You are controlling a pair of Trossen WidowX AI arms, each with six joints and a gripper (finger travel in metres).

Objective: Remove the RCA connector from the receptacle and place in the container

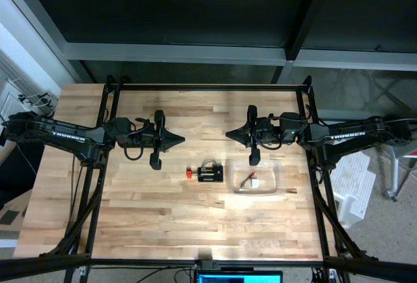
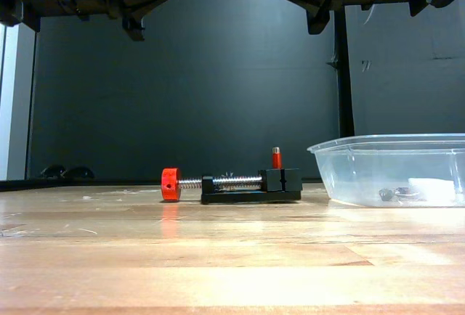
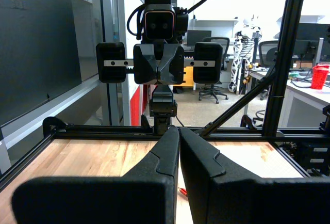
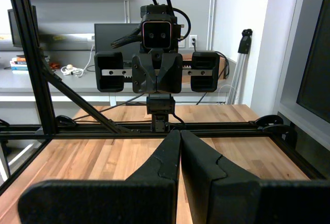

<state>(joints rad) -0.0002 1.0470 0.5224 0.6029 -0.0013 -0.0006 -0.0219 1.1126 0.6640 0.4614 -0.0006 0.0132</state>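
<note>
The RCA connector [image 1: 246,179], a slender dark reddish plug, lies inside the container [image 1: 277,169], a clear shallow tray right of centre. The low view shows the connector [image 2: 396,194] resting on the tray floor. The receptacle [image 1: 210,174], a black block with an orange-red knob [image 1: 189,173], sits just left of the tray. A short red post [image 2: 276,157] with a silvery top stands on the block. My left gripper [image 1: 181,139] hovers shut, high above the table, left of the block. My right gripper [image 1: 229,134] hovers shut behind the tray, holding nothing.
A small white square piece [image 1: 255,183] lies in the tray beside the connector. A black frame rail [image 1: 208,87] runs along the table's far edge, with uprights at both sides. The two arms face each other across the middle of the wooden table [image 1: 163,224].
</note>
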